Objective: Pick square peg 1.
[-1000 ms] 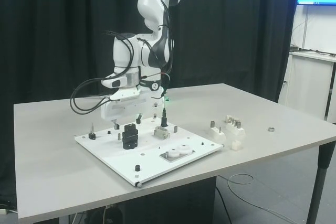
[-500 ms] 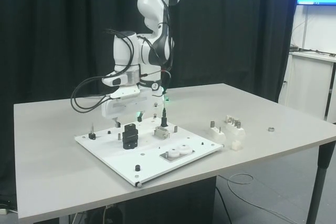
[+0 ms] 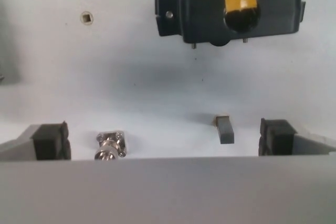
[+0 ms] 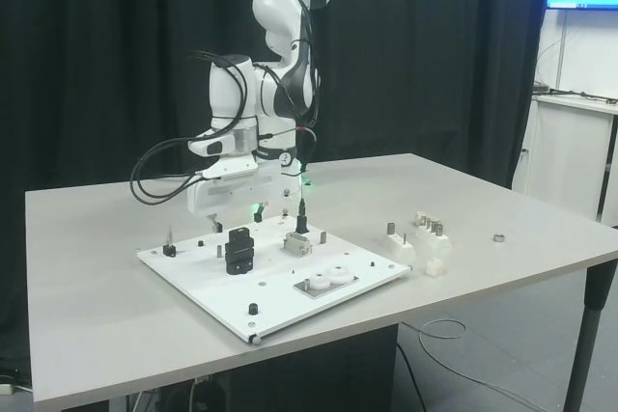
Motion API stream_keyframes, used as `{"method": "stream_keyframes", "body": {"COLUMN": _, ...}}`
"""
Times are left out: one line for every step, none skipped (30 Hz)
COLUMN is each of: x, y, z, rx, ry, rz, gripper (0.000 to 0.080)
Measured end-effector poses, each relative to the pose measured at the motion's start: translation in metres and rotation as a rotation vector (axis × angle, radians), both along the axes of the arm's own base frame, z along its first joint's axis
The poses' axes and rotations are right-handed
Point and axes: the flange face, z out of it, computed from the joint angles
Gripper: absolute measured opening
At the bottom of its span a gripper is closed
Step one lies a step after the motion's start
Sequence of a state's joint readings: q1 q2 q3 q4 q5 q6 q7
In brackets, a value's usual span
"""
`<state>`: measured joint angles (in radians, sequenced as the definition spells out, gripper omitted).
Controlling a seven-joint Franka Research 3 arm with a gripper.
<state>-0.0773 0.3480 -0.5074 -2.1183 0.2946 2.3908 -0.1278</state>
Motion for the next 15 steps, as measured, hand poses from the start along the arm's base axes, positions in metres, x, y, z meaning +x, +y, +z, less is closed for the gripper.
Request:
{"method": "stream_keyframes", "body": {"x": 0.0, "y": 0.0, "z": 0.0002, "rx": -0.002, "ry": 0.001, "rz": 0.0, "gripper": 0.08}}
{"method": "stream_keyframes", "body": {"x": 0.0001, "y": 0.0001, "z": 0.0003, "rx": -0.004, "ry": 0.003, "rz": 0.0, "gripper": 0.08}}
{"method": "stream_keyframes", "body": {"x": 0.0002, "y": 0.0002, "z": 0.0005, "rx": -0.006, "ry": 0.005, "rz": -0.001, "gripper": 0.08}}
{"method": "stream_keyframes", "body": {"x": 0.0003, "y": 0.0004, "z": 0.0006, "rx": -0.008, "ry": 0.006, "rz": -0.003, "gripper": 0.08}}
{"method": "stream_keyframes", "body": {"x": 0.0005, "y": 0.0006, "z": 0.0008, "rx": -0.01, "ry": 0.008, "rz": -0.005, "gripper": 0.08}}
{"method": "stream_keyframes", "body": {"x": 0.0007, "y": 0.0009, "z": 0.001, "rx": -0.013, "ry": 0.01, "rz": -0.005, "gripper": 0.08}}
{"method": "stream_keyframes", "body": {"x": 0.0009, "y": 0.0013, "z": 0.0012, "rx": -0.016, "ry": 0.013, "rz": -0.005, "gripper": 0.08}}
{"method": "stream_keyframes", "body": {"x": 0.0012, "y": 0.0017, "z": 0.0014, "rx": -0.018, "ry": 0.014, "rz": -0.005, "gripper": 0.08}}
{"method": "stream_keyframes", "body": {"x": 0.0015, "y": 0.0022, "z": 0.0016, "rx": -0.02, "ry": 0.016, "rz": -0.005, "gripper": 0.08}}
{"method": "stream_keyframes", "body": {"x": 0.0018, "y": 0.0027, "z": 0.0018, "rx": -0.022, "ry": 0.017, "rz": -0.004, "gripper": 0.08}}
{"method": "stream_keyframes", "body": {"x": 0.0021, "y": 0.0031, "z": 0.002, "rx": -0.024, "ry": 0.019, "rz": -0.002, "gripper": 0.08}}
{"method": "stream_keyframes", "body": {"x": 0.0023, "y": 0.0035, "z": 0.0023, "rx": -0.026, "ry": 0.02, "rz": -0.001, "gripper": 0.08}}
{"method": "stream_keyframes", "body": {"x": 0.0025, "y": 0.0038, "z": 0.0025, "rx": -0.028, "ry": 0.022, "rz": -0.001, "gripper": 0.08}}
{"method": "stream_keyframes", "body": {"x": 0.0028, "y": 0.0041, "z": 0.0028, "rx": -0.03, "ry": 0.023, "rz": -0.002, "gripper": 0.08}}
{"method": "stream_keyframes", "body": {"x": 0.003, "y": 0.0045, "z": 0.0031, "rx": -0.031, "ry": 0.024, "rz": -0.006, "gripper": 0.08}}
